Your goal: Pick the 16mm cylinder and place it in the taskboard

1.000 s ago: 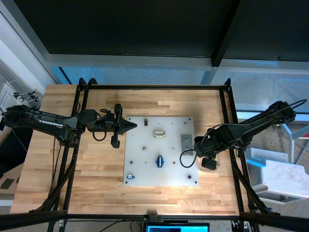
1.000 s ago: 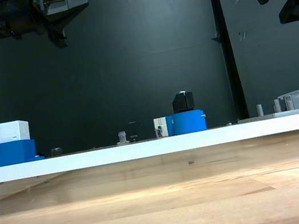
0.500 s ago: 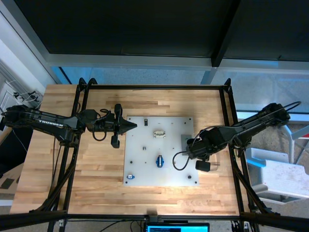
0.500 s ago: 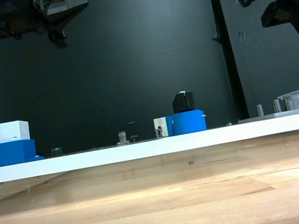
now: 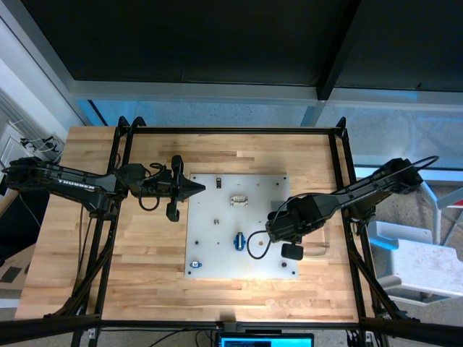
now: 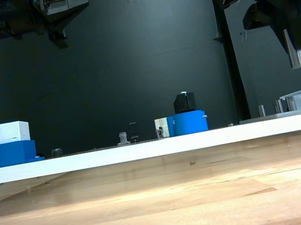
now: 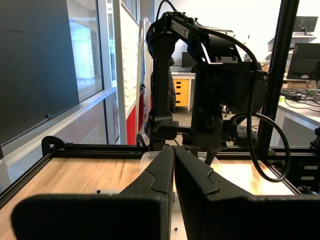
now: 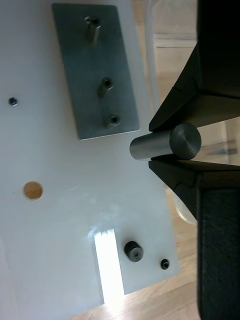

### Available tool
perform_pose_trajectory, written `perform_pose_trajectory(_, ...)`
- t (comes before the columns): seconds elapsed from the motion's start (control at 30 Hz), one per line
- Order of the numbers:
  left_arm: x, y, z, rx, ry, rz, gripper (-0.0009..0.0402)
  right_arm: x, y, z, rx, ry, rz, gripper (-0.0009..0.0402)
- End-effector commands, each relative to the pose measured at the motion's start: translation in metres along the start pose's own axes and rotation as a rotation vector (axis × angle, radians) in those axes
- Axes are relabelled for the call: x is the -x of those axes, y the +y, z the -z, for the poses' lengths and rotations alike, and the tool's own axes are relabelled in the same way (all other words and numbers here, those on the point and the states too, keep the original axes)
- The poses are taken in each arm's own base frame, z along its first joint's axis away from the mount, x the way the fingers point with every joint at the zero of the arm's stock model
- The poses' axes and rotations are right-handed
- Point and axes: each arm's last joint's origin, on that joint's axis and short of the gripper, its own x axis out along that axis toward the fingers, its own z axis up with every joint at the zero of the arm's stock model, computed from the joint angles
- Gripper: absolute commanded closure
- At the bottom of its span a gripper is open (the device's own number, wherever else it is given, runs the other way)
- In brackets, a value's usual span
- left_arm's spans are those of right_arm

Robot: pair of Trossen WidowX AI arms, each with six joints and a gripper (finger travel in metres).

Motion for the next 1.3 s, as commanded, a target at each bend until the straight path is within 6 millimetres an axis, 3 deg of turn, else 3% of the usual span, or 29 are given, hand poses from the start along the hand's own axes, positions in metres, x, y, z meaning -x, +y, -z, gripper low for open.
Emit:
perform_pose_trajectory(0.03,0.0,0.0,0.0,0.0,0.0,0.0,0.0393,-0.002,0.003,-0.006,0.002,-0.009,-0.005,0.0381)
perform_pose_trajectory(0.8,0.0,0.0,0.0,0.0,0.0,0.0,0.0393,-0.019,0.016,-0.043,0.021,-0.012,-0.012,0.0381)
perform_pose_trajectory(1.3,0.0,0.0,0.0,0.0,0.0,0.0,0.0393,-0.024,0.017,-0.055,0.02,0.003,-0.032,0.0381)
